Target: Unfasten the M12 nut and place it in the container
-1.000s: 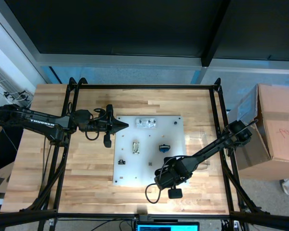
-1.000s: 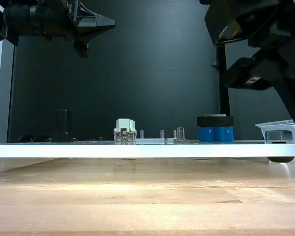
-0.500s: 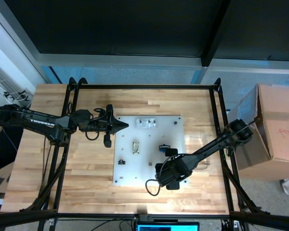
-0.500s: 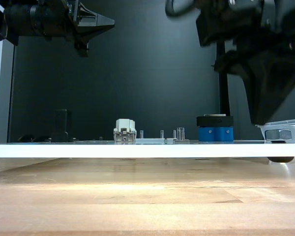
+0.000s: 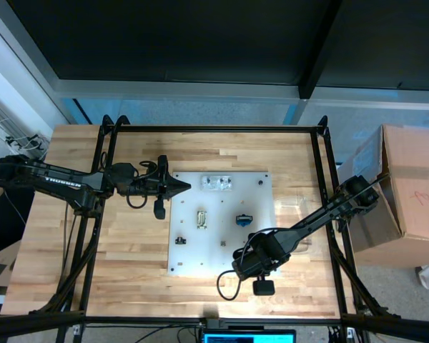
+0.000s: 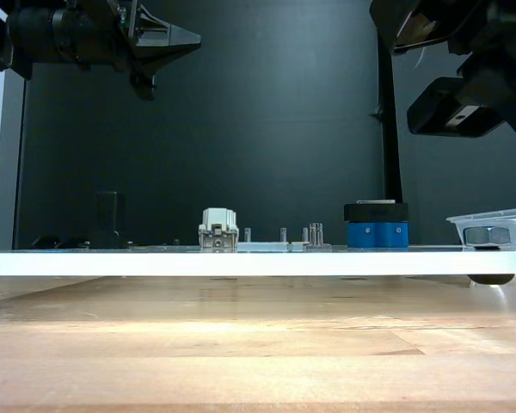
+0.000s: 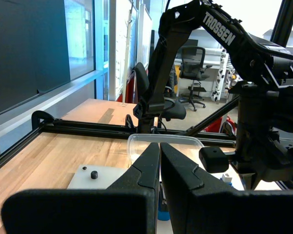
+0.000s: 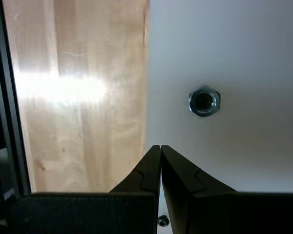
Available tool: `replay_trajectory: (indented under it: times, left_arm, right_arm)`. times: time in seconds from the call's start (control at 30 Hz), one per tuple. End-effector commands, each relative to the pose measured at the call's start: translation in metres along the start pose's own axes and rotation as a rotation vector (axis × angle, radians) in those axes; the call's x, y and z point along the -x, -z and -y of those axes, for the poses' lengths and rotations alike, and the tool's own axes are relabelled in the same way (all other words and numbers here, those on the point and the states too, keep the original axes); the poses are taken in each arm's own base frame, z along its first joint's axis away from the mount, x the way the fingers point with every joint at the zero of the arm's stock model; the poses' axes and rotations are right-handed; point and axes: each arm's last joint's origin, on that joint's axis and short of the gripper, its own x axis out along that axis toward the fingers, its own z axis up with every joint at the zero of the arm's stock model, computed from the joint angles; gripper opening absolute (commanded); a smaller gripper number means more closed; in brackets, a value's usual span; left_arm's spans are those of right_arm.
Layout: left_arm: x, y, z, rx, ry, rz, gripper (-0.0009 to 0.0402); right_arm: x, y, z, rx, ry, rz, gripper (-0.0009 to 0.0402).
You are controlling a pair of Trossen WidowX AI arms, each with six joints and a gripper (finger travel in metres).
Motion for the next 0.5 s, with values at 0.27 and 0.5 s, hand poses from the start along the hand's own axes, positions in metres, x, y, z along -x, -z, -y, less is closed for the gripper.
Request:
replay_trajectory:
  times: [0.27, 0.5]
  left_arm:
    - [0.000, 0.000, 0.000, 0.000, 0.000, 0.000, 0.0000]
    - [0.000, 0.000, 0.000, 0.000, 0.000, 0.000, 0.0000]
  right_arm:
    - [-0.018, -0.006, -0.001, 0.000, 0.020, 0.012, 0.0000]
    - [-0.017, -0.005, 0.003, 0.006, 0.117, 0.037, 0.0000]
